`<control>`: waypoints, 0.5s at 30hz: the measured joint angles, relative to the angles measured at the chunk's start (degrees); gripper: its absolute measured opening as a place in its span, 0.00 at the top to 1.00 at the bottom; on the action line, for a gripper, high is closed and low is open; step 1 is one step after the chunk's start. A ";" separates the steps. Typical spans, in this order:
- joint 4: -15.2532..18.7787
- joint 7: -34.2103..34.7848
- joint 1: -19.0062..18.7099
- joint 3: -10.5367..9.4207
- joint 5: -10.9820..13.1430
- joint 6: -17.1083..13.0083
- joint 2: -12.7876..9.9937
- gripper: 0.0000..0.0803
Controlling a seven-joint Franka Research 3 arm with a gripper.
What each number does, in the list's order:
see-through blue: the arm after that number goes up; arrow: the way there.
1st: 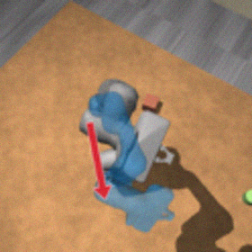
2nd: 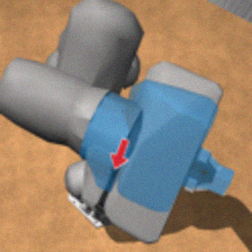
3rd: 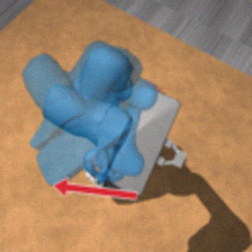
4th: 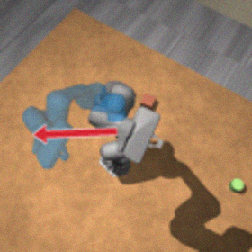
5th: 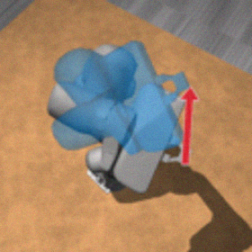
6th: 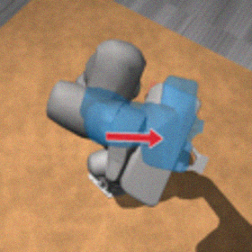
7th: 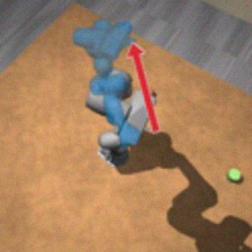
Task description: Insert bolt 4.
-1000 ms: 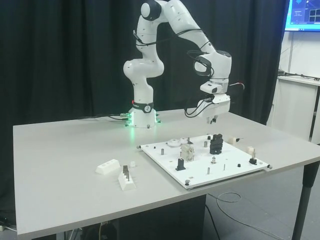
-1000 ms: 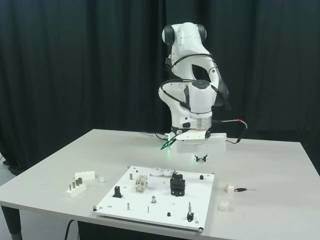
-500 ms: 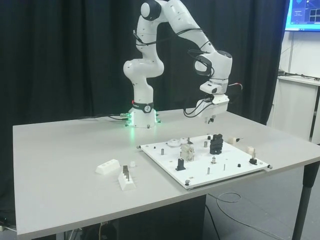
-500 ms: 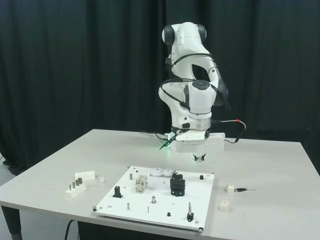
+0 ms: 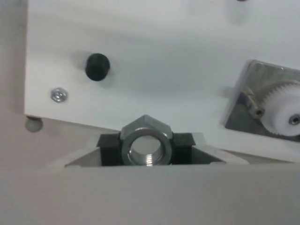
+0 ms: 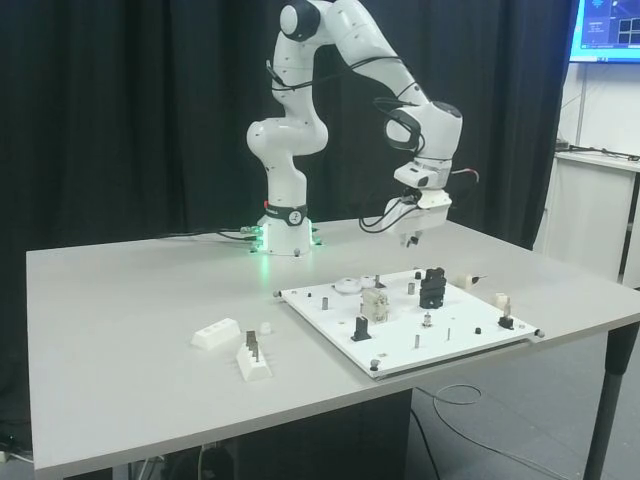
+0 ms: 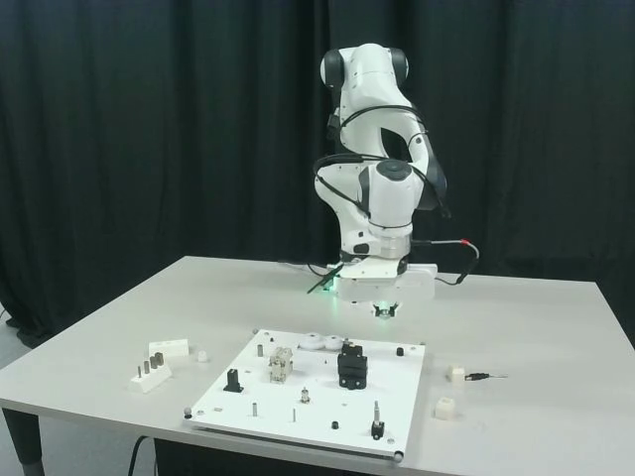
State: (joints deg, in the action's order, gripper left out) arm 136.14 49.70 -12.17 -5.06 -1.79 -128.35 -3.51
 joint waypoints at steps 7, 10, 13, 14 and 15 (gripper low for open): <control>0.47 1.23 0.01 0.73 0.00 0.22 -0.02 0.72; 0.93 1.68 0.02 0.81 0.00 -0.95 -0.02 0.72; 1.82 1.72 0.01 0.81 0.00 -3.00 -0.03 0.72; 2.16 1.71 0.00 0.81 0.00 -3.69 -0.03 0.72; 2.51 1.60 -0.01 0.81 0.00 -4.41 -0.03 0.72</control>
State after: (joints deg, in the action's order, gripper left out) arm 138.64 51.30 -12.18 -4.25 -1.79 -132.76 -3.54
